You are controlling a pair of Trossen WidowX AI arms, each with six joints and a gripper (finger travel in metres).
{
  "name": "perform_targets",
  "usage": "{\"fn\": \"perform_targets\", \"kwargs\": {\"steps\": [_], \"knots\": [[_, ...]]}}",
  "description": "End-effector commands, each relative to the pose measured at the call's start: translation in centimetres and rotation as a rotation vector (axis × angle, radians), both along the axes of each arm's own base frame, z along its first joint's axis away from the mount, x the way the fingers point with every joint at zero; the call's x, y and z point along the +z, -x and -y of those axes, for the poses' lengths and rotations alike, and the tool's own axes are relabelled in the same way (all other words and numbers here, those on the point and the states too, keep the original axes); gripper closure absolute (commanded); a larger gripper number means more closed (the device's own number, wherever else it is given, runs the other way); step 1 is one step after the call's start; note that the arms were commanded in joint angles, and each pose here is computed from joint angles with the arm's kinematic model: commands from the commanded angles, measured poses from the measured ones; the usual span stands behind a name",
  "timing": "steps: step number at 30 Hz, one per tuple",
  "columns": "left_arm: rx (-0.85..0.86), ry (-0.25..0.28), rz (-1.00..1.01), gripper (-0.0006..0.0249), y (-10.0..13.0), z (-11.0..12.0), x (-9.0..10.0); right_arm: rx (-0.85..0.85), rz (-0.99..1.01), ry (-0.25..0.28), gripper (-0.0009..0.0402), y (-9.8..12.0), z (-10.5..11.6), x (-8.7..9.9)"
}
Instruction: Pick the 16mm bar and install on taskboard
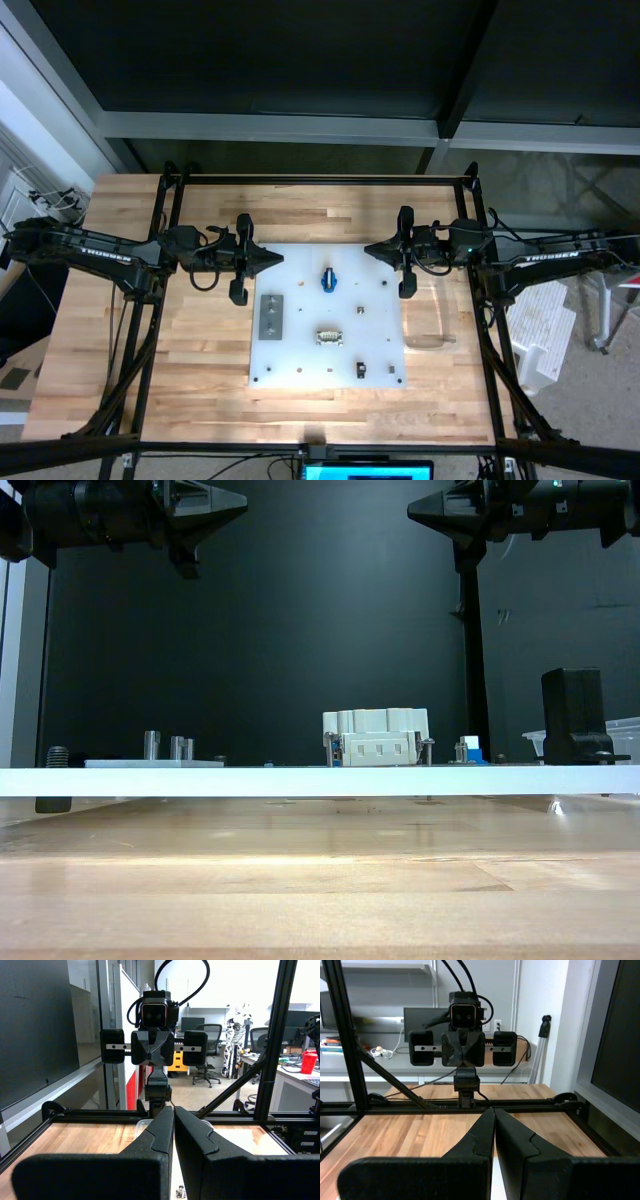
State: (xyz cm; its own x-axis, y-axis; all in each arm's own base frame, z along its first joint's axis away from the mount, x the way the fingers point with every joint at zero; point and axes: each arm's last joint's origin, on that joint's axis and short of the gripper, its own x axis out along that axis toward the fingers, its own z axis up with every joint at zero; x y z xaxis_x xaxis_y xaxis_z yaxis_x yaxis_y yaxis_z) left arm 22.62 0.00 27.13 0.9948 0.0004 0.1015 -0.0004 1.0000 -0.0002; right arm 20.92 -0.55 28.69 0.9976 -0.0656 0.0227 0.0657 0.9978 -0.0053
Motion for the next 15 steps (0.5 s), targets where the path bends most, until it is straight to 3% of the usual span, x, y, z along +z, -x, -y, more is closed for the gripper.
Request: {"fn": "perform_targets", "kwargs": {"steps": [1, 15], "knots": [[0.0, 0.0, 0.0, 0.0243, -0.01, -0.01, -0.01, -0.002, -0.002, -0.004, 0.0393, 0.05, 0.0, -0.31], [0.0, 0.0, 0.0, 0.0243, -0.01, -0.01, -0.01, -0.005, 0.013, -0.024, 0.0393, 0.15, 0.01, -0.8]]}}
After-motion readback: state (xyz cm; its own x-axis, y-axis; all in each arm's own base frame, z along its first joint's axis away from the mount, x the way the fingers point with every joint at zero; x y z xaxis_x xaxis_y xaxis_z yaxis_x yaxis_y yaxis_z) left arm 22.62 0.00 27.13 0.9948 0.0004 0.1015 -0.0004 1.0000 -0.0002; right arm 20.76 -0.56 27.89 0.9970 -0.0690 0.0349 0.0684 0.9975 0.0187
